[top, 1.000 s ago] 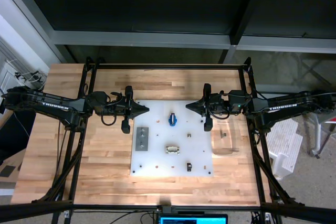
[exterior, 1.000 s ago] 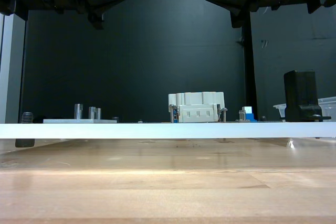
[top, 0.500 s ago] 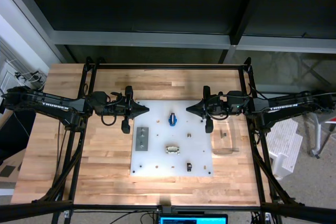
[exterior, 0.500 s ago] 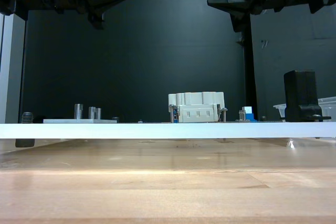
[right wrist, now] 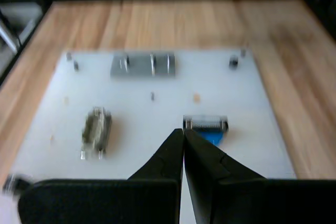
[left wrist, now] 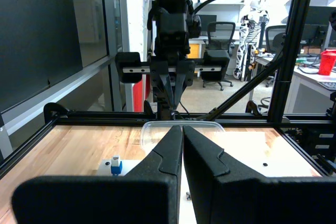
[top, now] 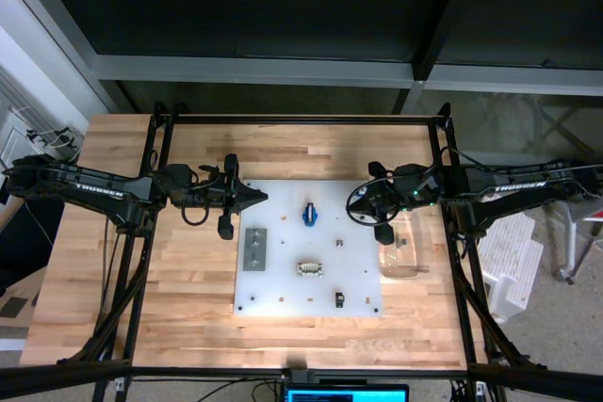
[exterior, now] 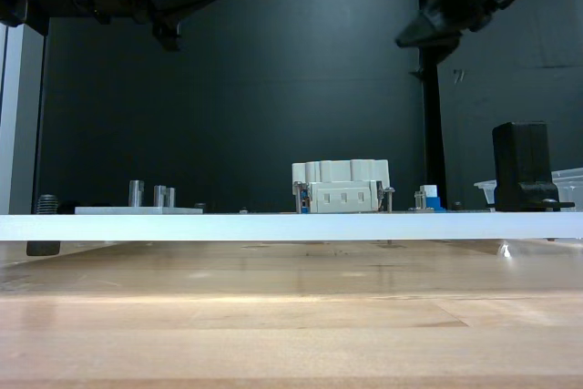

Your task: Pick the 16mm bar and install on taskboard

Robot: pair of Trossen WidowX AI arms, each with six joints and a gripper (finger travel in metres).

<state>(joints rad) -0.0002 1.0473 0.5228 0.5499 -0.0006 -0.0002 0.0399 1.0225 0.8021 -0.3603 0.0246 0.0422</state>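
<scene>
Grey and very small, the 16mm bar [top: 401, 241] appears to be the speck lying inside the clear tray [top: 407, 275], which sits on the wooden table [top: 170, 280] just beside the right edge of the taskboard [top: 283, 289]; nothing touches it. On the white board stand a grey block [top: 254, 248] with pegs, a blue part [top: 310, 214], a pale connector [top: 308, 271] and a black part [top: 339, 300]. The right gripper [top: 351, 202] hangs well above the board's far right area, between the blue part and the tray, and the low view shows it tilted nose-down toward the board. Its wrist camera looks down over the board, and there the two fingers [right wrist: 170, 156] are pressed together with nothing between them. The left gripper [top: 261, 197] hovers high over the board's far left corner, held level and pointing inward. In its wrist view the fingers [left wrist: 165, 153] also meet tip to tip and hold nothing. The tray and the right arm [left wrist: 173, 24] stand beyond them.
</scene>
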